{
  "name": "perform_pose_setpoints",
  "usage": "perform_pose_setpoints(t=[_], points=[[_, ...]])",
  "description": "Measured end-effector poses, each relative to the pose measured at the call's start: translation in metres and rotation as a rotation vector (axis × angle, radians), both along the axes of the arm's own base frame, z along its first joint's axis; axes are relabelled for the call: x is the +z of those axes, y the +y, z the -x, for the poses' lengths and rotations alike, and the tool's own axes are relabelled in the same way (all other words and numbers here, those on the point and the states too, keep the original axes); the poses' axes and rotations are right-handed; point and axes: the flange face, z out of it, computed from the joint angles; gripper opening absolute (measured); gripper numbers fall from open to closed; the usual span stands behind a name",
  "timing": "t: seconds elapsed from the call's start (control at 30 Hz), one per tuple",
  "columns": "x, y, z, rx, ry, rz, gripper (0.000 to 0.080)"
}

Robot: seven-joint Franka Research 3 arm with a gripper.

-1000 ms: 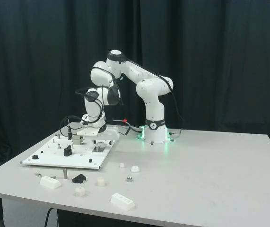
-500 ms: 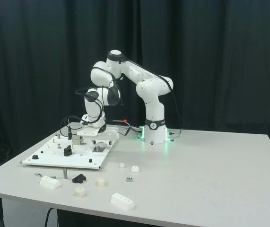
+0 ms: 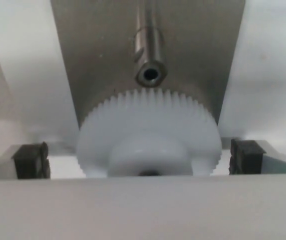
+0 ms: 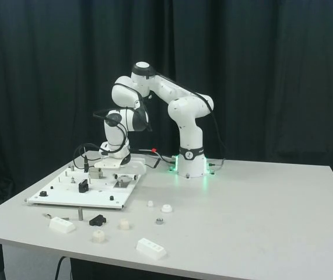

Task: Remove large gear.

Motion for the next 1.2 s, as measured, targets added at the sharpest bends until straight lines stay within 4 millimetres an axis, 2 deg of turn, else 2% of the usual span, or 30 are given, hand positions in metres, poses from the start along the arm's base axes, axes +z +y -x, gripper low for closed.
perform_pose_setpoints(t=[0.37,0.4,0.57,0.6,1.2], points=[[-0.0017,-0.0017,0.0002,0.004,-0.003,0.012,0.0800],[-0.0017,-0.0018,0.0002,0.004,-0.003,0.012,0.0678],[-0.0016,-0.0019,0.0002,0.004,-0.003,0.013,0.0678],[-0.0016,-0.0019,0.0002,0.004,-0.003,0.013,0.0599],[-0.0013,-0.0019,0.0000,0.004,-0.004,0.013,0.0599]])
